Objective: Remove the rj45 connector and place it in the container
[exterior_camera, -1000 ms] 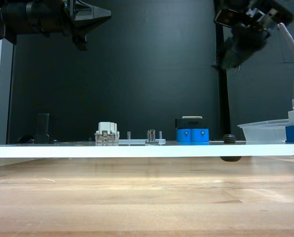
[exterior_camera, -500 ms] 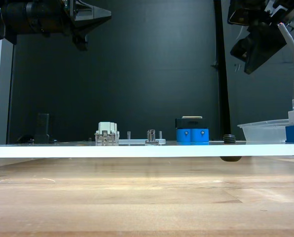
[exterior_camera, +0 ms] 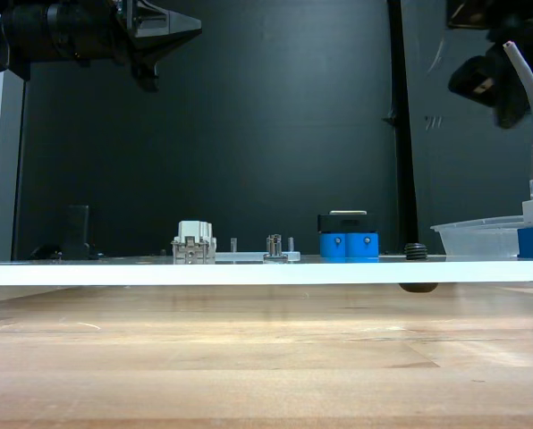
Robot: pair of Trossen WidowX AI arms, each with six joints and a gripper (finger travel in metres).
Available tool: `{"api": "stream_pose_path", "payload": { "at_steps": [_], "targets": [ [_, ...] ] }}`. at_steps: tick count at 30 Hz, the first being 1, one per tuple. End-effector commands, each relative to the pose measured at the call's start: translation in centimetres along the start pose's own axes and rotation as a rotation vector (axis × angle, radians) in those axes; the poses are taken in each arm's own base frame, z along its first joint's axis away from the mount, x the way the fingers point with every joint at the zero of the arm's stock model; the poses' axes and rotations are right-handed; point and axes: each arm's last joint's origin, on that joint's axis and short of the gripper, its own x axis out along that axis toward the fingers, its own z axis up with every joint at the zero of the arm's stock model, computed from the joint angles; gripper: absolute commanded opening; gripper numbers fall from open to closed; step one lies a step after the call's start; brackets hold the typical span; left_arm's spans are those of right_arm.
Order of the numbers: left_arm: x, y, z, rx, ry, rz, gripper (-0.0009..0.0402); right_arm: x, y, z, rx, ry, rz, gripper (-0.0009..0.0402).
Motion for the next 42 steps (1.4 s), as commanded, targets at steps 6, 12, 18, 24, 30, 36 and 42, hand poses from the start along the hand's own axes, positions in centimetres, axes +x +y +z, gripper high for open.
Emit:
{"api": "stream_pose_path", "payload": {
  "at_steps": [6, 12, 18, 24, 30, 36, 42],
  "targets": [
    [0.0, 0.0, 0.0, 0.0, 0.0, 0.0, 0.0, 0.8, 2.2, -0.7, 0.041, 0.027, 0.002, 0.0],
    [0.0, 0.0, 0.0, 0.0, 0.0, 0.0, 0.0, 1.5, 3.2, -0.6, 0.051, 0.028, 0.015, 0.0],
    [0.0, 0.0, 0.0, 0.0, 0.0, 0.0, 0.0, 2.1, 4.3, 0.0, 0.062, 0.038, 0.014, 0.0],
    [0.0, 0.0, 0.0, 0.0, 0.0, 0.0, 0.0, 1.7, 5.8, 1.4, 0.032, 0.062, 0.015, 0.0006],
    [0.0, 0.0, 0.0, 0.0, 0.0, 0.0, 0.0, 1.9, 6.7, 2.2, 0.031, 0.078, 0.008, 0.0077],
    [0.0, 0.0, 0.0, 0.0, 0.0, 0.0, 0.0, 2.6, 7.4, 2.7, 0.034, 0.092, -0.001, 0.0167],
    [0.0, 0.0, 0.0, 0.0, 0.0, 0.0, 0.0, 3.4, 7.8, 2.8, 0.041, 0.092, -0.023, 0.0221]
  ]
}}
